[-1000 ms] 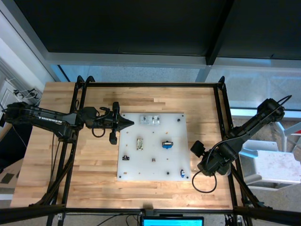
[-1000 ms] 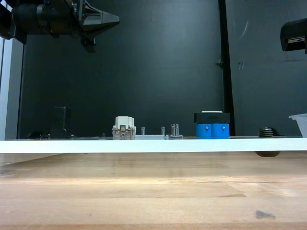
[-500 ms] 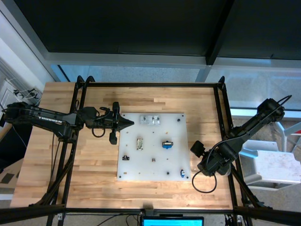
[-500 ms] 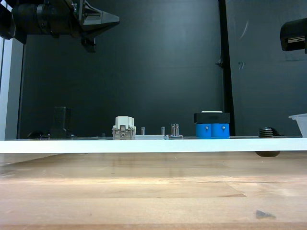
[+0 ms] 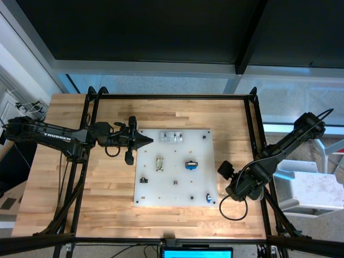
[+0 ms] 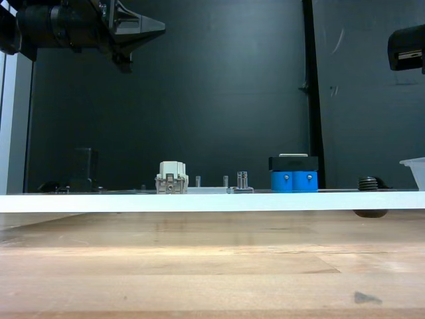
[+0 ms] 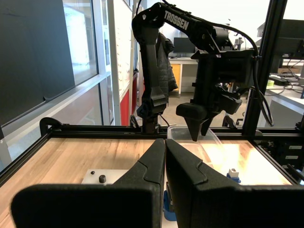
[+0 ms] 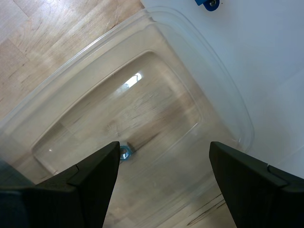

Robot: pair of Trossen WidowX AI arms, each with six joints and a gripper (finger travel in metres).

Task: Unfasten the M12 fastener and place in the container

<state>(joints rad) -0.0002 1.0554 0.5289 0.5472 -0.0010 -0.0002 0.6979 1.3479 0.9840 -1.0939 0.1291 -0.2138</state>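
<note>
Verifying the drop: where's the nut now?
Right wrist view: nut lies in the clear container under the open right hand, right of the board; shut left hand hovers at board's left edge.

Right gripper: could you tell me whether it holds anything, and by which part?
Nothing is held. The right gripper hangs open above the container, where the nut lies loose; the left gripper, shut, hovers over the left edge of the board.

Soft overhead light is brightening the wooden surface [image 5: 107, 188] evenly. The left end effector [image 6: 159, 26] is showing up high as a dark silhouette against black; over the glinting container [image 8: 142, 109], the right end effector's [image 8: 164, 145] near fingers are blurring.
</note>
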